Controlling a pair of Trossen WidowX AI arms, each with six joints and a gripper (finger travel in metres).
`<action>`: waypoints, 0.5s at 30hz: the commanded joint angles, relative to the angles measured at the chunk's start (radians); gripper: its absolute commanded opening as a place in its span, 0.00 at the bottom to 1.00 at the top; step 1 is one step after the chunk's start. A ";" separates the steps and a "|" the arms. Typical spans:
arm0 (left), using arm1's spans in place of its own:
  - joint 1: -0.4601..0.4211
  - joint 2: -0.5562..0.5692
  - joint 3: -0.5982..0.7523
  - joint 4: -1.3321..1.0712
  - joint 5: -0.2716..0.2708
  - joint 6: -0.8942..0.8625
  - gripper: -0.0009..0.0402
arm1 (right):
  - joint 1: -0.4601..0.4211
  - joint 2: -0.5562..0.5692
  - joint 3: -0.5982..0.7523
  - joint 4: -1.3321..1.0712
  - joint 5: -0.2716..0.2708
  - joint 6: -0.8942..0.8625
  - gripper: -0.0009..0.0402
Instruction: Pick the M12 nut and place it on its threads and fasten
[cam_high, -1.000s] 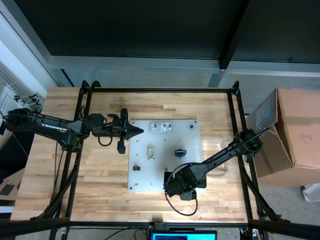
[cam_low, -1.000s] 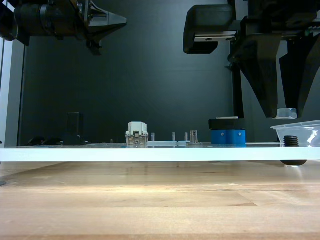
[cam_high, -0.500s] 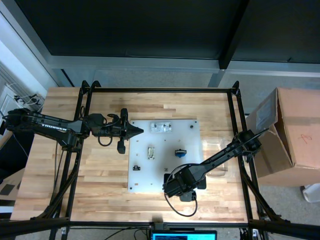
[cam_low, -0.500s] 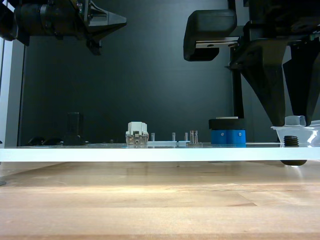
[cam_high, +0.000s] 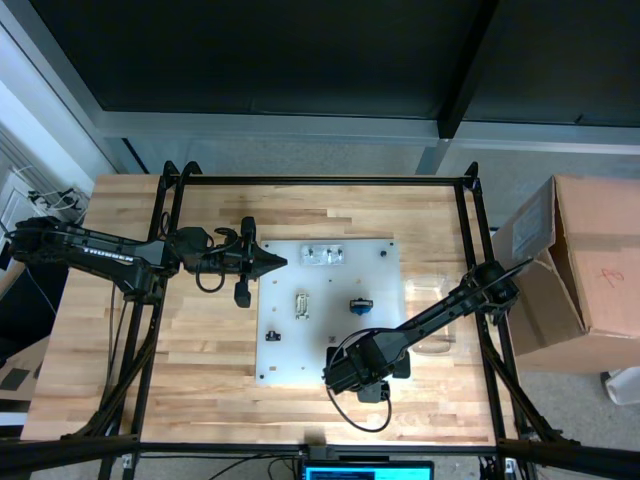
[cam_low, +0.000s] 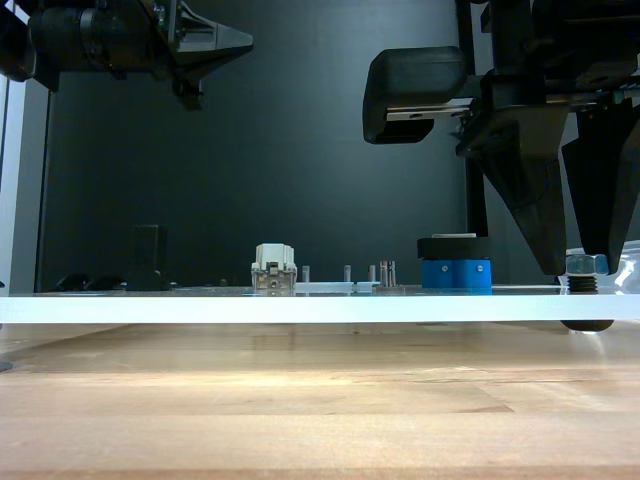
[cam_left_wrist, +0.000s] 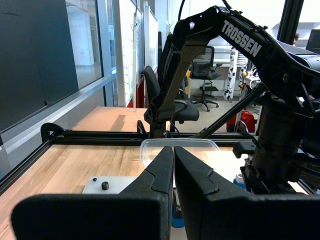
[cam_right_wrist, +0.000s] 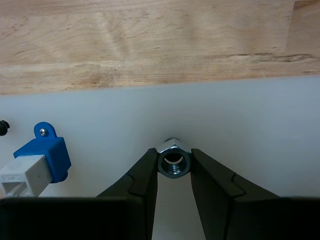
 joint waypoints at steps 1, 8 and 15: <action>0.000 0.000 0.000 0.000 0.000 0.000 0.02 | 0.000 0.000 -0.014 0.011 0.001 0.002 0.03; 0.000 0.000 0.000 0.000 0.000 0.000 0.02 | 0.000 0.000 -0.033 0.043 0.001 0.017 0.03; 0.000 0.000 0.000 0.000 0.000 0.000 0.02 | 0.000 0.000 -0.033 0.042 0.001 0.086 0.03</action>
